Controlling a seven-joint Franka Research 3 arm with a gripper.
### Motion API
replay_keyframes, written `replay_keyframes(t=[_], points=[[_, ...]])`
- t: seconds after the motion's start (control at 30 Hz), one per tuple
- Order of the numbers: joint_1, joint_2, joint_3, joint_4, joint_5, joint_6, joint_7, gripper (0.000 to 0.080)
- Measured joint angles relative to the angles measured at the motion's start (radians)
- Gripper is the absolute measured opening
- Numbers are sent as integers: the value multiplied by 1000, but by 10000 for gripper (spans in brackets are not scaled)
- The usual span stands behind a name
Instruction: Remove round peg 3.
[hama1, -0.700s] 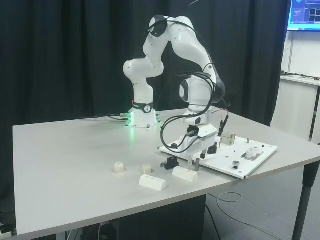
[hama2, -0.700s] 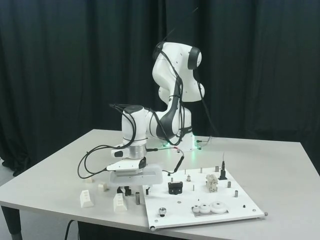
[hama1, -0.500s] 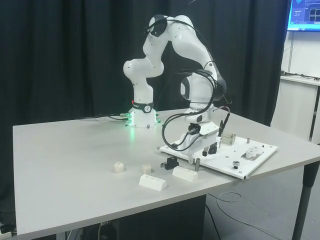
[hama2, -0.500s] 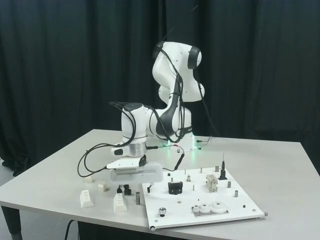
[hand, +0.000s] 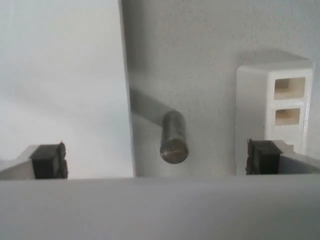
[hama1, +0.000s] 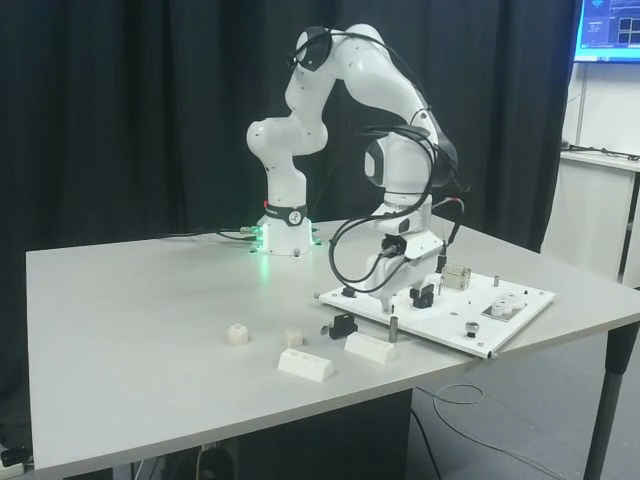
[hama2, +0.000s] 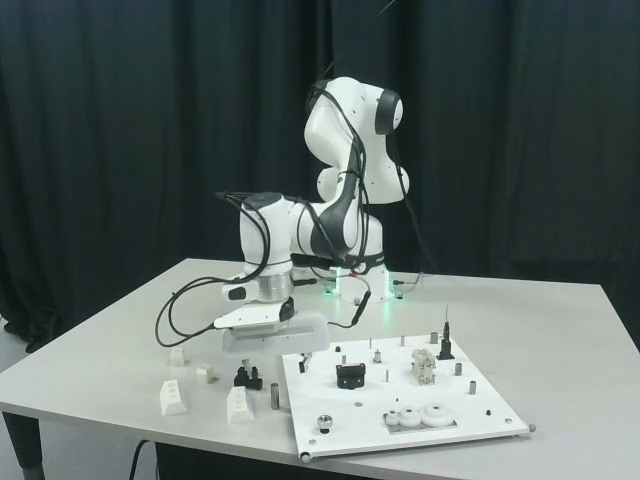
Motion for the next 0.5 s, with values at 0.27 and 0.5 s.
replay_keyframes(t=[0.27, 0.5], points=[[0, 0, -1, 9, -9, -17, -8, 800], [0, 0, -1, 9, -25, -18, -8, 800]])
